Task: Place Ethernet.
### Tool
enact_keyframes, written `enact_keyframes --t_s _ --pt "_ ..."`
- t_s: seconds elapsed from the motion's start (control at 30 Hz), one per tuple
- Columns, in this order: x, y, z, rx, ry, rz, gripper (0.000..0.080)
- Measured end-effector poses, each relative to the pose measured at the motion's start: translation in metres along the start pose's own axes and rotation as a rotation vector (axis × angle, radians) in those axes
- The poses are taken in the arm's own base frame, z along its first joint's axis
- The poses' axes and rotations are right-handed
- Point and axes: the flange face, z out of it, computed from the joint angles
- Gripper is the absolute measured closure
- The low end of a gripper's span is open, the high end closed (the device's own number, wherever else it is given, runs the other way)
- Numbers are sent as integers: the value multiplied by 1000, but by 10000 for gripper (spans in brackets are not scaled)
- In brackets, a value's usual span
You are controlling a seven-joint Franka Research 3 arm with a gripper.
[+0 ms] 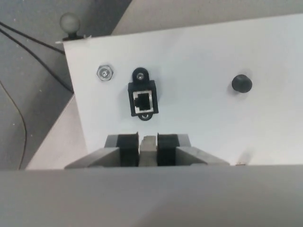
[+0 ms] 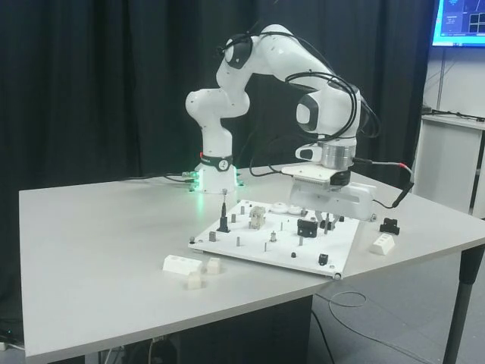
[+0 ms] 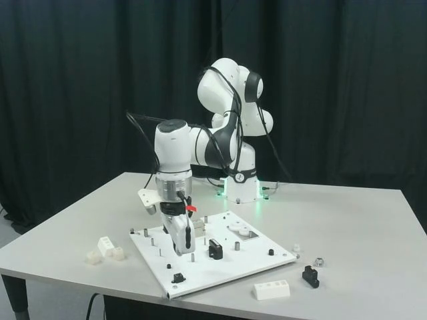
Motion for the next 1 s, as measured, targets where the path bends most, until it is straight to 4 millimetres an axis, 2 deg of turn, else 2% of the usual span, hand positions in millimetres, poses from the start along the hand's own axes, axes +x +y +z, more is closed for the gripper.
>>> enact_keyframes --t_s 1.0 --pt "-4 -1 4 8 0 -5 725"
